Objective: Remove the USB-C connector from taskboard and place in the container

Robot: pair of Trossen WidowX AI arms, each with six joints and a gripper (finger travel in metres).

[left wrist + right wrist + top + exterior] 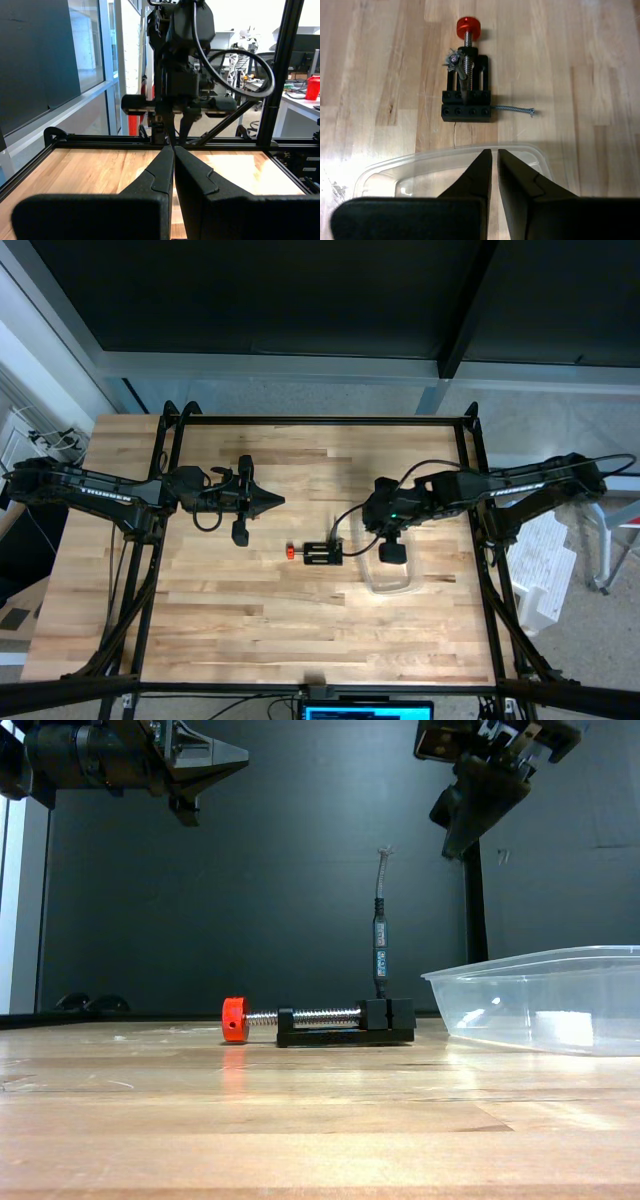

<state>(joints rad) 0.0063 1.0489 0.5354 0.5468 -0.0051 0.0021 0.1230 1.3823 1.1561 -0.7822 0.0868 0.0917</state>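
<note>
Two arms reach in over a wooden table point(250, 630), and neither gripper touches anything. The left gripper point(275, 502) hangs high above the left half of the table, pointing level toward the middle, with its fingers point(160, 170) pressed together and nothing between them. The right gripper point(392, 552) is raised above the clear container point(400, 590) and tilts downward. The right wrist view shows its fingers point(475, 175) drawn close, with only a thin slit between them and nothing in their grip.

The taskboard point(345, 1023), a small black block, lies flat on the table near the middle. Its red knob point(234, 1019) sits on a threaded rod at the end pointing toward the left arm. The USB-C connector point(380, 945) stands upright in the opposite end of the block, the end nearest the container. A short braided cable stub with a frayed tip rises from it. The container rests on the table just beside that end of the block, with a gap of bare wood between them. Nothing shows inside the container.
</note>
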